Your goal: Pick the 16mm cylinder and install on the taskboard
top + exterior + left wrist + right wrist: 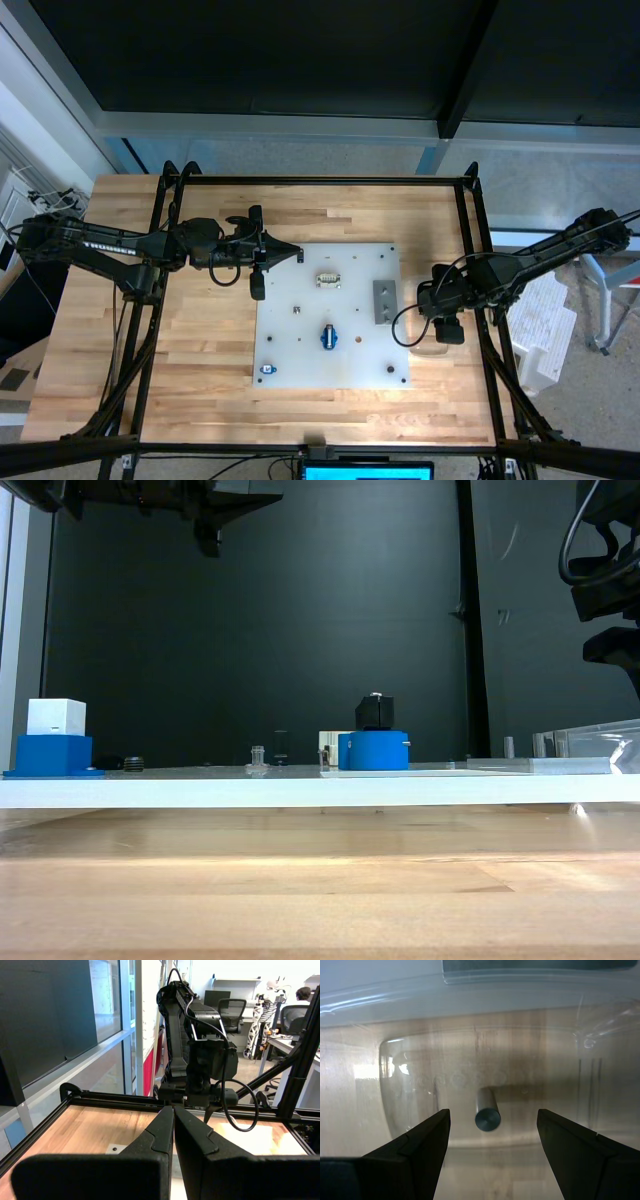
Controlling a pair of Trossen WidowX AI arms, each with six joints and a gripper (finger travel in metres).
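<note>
Right gripper (492, 1114) hangs with fingers apart over the 16mm cylinder (487, 1109), which sits centred between them, round end towards the wrist camera, inside the clear tray (390, 1070), so you mind the tray walls; beyond lies the taskboard (300, 340); left gripper (174, 1109), fingers together, is high at its left edge, much farther off

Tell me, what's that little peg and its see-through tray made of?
16mm cylinder: probably metal, dull grey, faint sheen. Tray: likely glossy plastic, see-through with glare. Right gripper open above the cylinder; left gripper shut over the taskboard's far-left corner.
</note>
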